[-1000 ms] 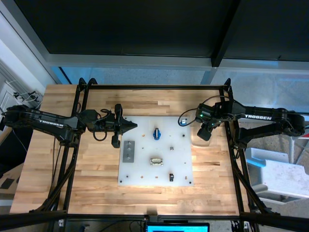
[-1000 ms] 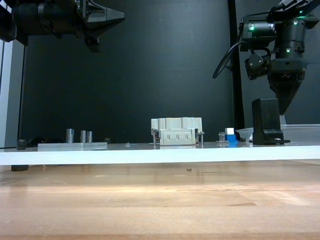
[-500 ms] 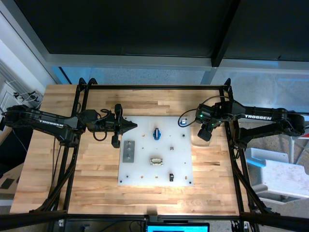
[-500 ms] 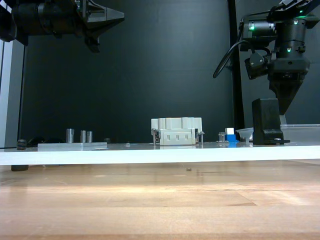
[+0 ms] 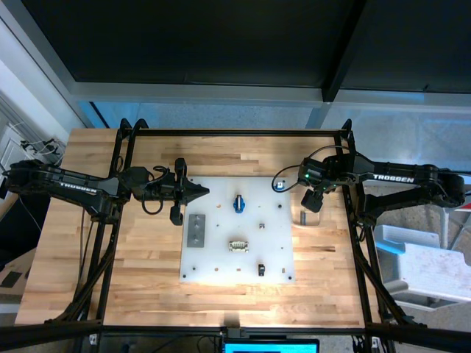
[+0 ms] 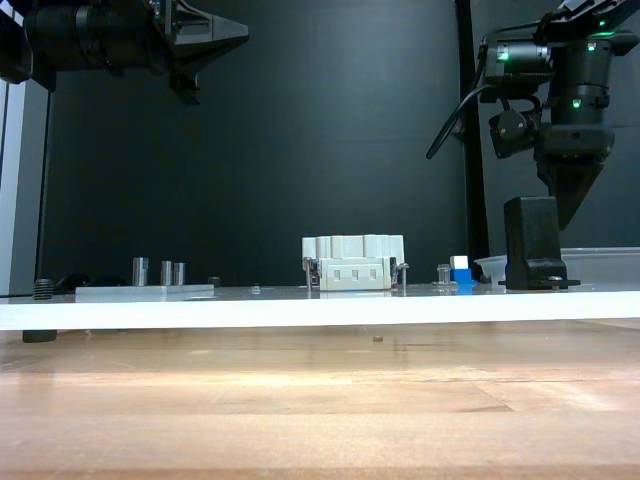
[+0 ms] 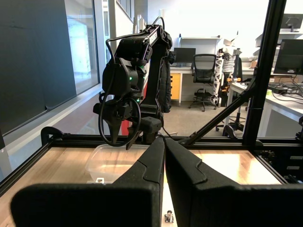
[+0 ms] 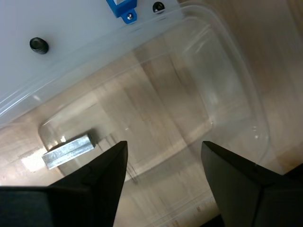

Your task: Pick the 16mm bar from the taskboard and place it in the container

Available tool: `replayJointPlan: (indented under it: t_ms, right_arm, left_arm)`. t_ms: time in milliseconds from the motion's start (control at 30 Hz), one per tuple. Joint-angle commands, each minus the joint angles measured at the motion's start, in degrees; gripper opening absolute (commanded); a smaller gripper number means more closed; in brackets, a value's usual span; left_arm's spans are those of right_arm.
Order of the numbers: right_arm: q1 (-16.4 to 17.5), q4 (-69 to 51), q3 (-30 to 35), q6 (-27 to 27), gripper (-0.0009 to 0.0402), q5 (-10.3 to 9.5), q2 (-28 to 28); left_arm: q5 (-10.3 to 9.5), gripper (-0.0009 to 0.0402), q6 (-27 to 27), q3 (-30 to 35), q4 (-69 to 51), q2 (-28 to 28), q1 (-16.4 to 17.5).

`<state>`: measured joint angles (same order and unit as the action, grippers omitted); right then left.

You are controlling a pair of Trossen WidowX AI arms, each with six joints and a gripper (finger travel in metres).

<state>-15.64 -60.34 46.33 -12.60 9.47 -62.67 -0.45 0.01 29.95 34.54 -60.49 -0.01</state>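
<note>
Hovering spread-fingered over the container (image 8: 246,94), the right gripper (image 8: 163,144) clears the 16mm bar (image 8: 68,151) lying in its corner.
The left gripper (image 7: 164,139), fingers together, hangs parked out of the way by the taskboard's (image 5: 221,254) far left corner.

A wooden table (image 5: 147,279) lies beneath my left gripper (image 5: 205,190) and right gripper (image 5: 311,205), a black frame rail (image 5: 235,133) beyond both, an office chair (image 7: 203,65) far past the right gripper.
</note>
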Motion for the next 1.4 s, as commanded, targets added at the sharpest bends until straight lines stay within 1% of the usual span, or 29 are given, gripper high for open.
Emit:
replayJointPlan:
  t_ms: [33,233,500,567,600,1400]
  right_arm:
    - [0.0,0.0,0.0,1.1,0.024,-0.02,0.0]
    - [0.0,0.0,0.0,1.1,0.0248,-0.22,0.0]
    - [0.0,-0.5,0.0,1.1,0.0247,-0.74,0.0]
    - [0.0,-0.8,0.0,1.2,0.0247,-1.68,0.0]
    - [0.0,-0.8,0.0,1.2,0.0247,-1.81,0.0]
    - [0.0,-0.7,0.0,1.6,0.0247,-1.7,0.0]
  left_arm:
    - [0.0,0.0,0.0,0.0,0.0,0.0,0.0]
    - [0.0,0.0,0.0,0.0,0.0,0.0,0.0]
    - [0.0,0.0,0.0,0.0,0.0,0.0,0.0]
    - [0.0,0.0,0.0,0.0,0.0,0.0,0.0]
    - [0.0,0.0,0.0,0.0,0.0,0.0,0.0]
    - [0.0,0.0,0.0,0.0,0.0,0.0,0.0]
